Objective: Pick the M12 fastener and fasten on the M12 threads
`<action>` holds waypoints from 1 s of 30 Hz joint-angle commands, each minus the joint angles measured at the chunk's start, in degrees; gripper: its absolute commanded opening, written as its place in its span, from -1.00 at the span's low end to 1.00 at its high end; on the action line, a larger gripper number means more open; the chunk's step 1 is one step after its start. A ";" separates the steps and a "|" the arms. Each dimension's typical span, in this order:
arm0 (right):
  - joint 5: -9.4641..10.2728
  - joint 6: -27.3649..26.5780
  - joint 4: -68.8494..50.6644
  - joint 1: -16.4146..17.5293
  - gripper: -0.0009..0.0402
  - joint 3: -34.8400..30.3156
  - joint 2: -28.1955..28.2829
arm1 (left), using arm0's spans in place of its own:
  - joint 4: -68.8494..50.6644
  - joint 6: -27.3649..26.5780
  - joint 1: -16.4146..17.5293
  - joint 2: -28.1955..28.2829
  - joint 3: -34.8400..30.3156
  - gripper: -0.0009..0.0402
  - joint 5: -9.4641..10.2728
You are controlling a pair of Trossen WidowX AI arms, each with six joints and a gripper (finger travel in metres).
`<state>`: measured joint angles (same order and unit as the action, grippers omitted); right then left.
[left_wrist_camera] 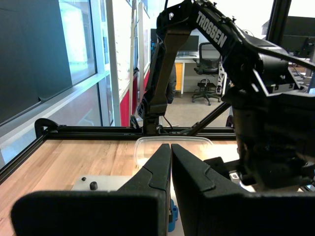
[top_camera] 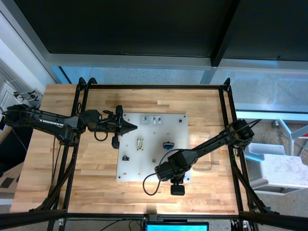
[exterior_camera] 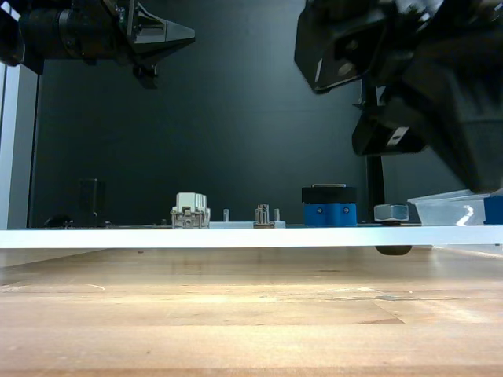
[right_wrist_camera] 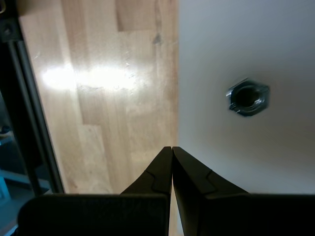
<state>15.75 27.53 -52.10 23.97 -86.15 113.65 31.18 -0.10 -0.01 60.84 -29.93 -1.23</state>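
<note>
Left gripper [left_wrist_camera: 171, 146]: it hangs high over the far left part of the board [top_camera: 144, 169], pointing toward the right arm. Its two fingers are pressed together along their length and nothing is between them.

Right gripper [right_wrist_camera: 172, 148]: it points down, near the near right edge of the board. Its fingers meet at the tips and have hold of nothing. In the right wrist view the tips are over the line where the white board meets the wooden table [top_camera: 67, 159]. In the low view the arm is a big dark mass high above the board, well clear of the parts.

Nut [exterior_camera: 391, 212]: silver, six-sided, on its stud [right_wrist_camera: 247, 96]. In the right wrist view the stud is the dark round centre inside the nut. In the low view the nut sits a little above the board on a short dark base. It is apart from the right fingertips, not touching them.

Tray [exterior_camera: 448, 209]: clear, just beside the nut in the low view, behind it at the right edge of the board.

Blue piece [exterior_camera: 328, 206]: it stands on the board left of the nut, near it, with a black cap on top.
</note>
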 commanded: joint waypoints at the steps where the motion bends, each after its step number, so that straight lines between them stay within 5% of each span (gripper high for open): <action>1: -3.23 0.79 -0.31 -0.09 -0.96 -0.13 -0.61 | 0.00 0.00 0.00 0.02 -0.02 -0.96 -0.02; 7: -11.72 2.93 -1.40 -0.11 -0.96 -0.52 -1.18 | 0.00 0.00 0.00 0.02 -0.02 -0.96 -0.02; 11: -19.15 3.50 -1.40 -0.13 -0.96 -0.57 -1.49 | 0.00 0.00 0.00 0.02 -0.02 -0.96 -0.02; 13: -20.70 3.50 -1.29 -0.26 -0.96 -0.55 -1.25 | 0.00 0.00 0.02 0.02 -0.02 -0.96 -0.02; 24: -19.80 3.06 0.59 -0.46 -0.96 -0.55 0.92 | 0.00 0.00 0.02 0.02 -0.02 -0.96 -0.02; 28: -16.70 3.04 0.55 -0.46 -0.96 -0.55 0.90 | 0.00 0.00 0.02 0.02 -0.02 -0.96 -0.02; 30: -10.45 2.80 -0.15 -0.46 -0.96 -0.55 0.72 | 0.00 0.00 0.00 0.02 -0.02 -0.96 -0.02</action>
<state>1.10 30.52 -51.70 23.51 -86.70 114.50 31.16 -0.10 -0.01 60.84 -29.95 -1.23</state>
